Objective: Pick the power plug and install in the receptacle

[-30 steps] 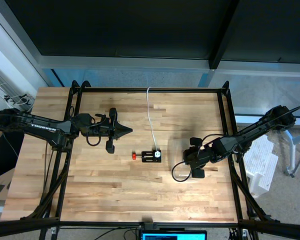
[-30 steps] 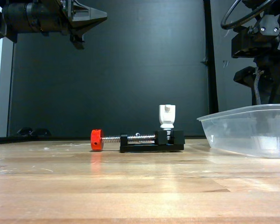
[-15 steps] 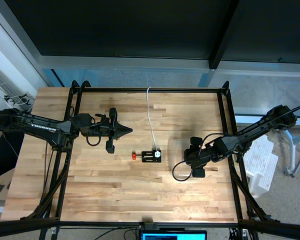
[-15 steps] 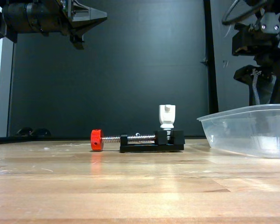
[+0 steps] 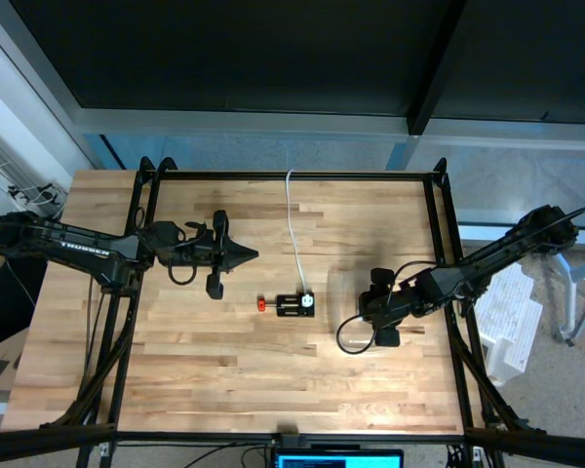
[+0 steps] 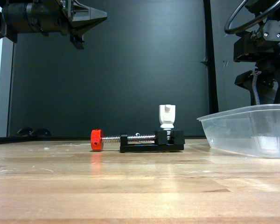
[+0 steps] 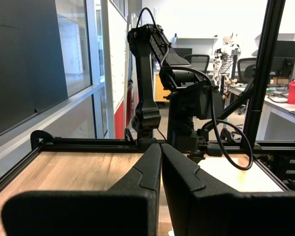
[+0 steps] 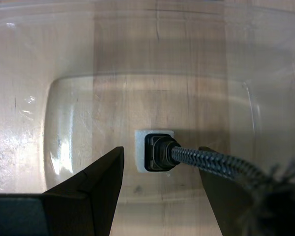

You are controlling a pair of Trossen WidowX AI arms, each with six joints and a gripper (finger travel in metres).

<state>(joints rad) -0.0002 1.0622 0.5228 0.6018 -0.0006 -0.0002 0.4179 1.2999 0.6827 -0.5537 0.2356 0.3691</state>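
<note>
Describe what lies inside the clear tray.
The power plug against a pale block, below the open right tool. A braided cable covers some tray floor. Shut, the left tool hangs above the table's left.

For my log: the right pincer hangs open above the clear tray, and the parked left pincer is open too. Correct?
No. The left pincer, parked high at left, is shut, per the left wrist view. The right pincer hangs open above the clear tray.
</note>
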